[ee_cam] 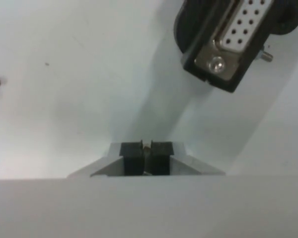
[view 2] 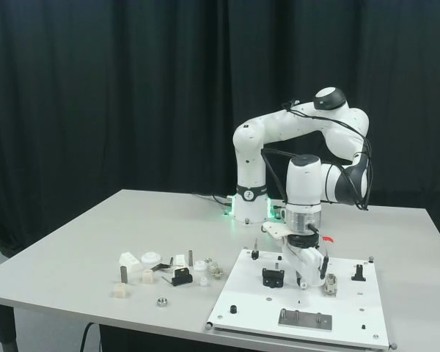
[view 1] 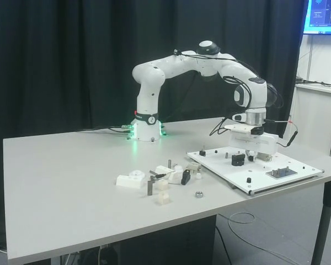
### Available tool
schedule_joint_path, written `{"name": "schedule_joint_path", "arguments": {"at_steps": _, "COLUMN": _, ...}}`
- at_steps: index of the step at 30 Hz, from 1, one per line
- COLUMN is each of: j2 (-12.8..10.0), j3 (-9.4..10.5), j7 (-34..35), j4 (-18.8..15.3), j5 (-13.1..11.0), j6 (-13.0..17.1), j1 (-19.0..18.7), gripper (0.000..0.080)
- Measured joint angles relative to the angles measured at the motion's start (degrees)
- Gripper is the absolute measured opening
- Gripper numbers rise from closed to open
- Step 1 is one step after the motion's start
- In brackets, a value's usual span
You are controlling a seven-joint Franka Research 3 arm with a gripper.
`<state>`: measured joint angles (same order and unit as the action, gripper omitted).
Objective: Remove square peg 1.
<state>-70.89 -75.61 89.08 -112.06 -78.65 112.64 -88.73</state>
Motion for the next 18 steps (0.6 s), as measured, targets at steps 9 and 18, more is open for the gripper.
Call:
{"name": "schedule_joint_path", "arguments": {"at_steps": 9, "j2": 0.01, "j3": 0.0, "j7": 2.1, "j4": 0.0, "j5": 0.0, "j6": 0.0, "j1": 0.01, "gripper": 0.0028}}
{"name": "schedule_joint_path", "arguments": {"at_steps": 18, "j2": 0.0, "j3": 0.0, "j7": 4.41, "j4": 0.0, "j5": 0.0, "j6": 0.0, "j1": 0.02, "gripper": 0.0028}}
